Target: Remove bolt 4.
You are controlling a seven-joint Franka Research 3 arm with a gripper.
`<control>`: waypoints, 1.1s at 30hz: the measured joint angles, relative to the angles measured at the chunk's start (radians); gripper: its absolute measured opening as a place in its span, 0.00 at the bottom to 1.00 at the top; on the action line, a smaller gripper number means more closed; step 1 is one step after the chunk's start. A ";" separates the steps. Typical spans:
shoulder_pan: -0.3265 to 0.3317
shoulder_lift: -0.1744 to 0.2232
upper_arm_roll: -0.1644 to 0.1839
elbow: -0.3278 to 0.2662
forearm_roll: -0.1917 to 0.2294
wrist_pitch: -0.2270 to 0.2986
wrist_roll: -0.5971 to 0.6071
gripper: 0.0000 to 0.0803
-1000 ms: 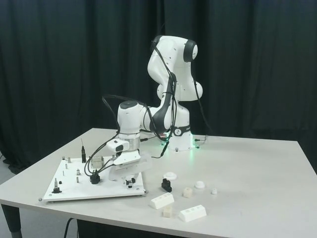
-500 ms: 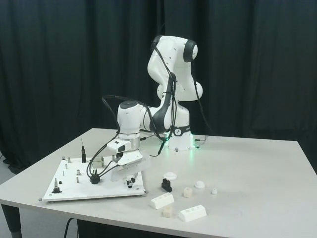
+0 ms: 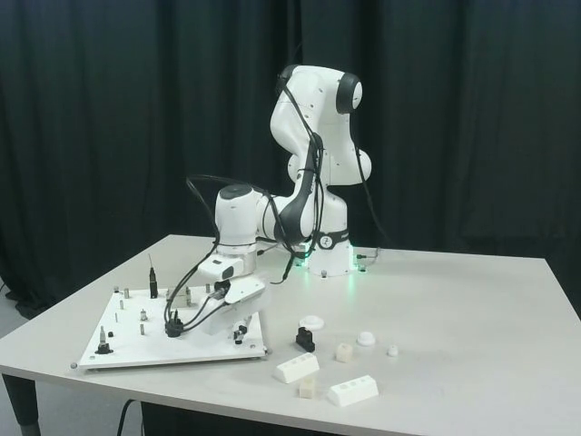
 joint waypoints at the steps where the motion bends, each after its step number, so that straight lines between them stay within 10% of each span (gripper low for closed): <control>1: 0.000 0.000 0.000 0.000 0.000 0.000 -0.009 0.29; 33: 0.000 0.000 0.000 0.000 -0.003 0.001 -0.273 0.29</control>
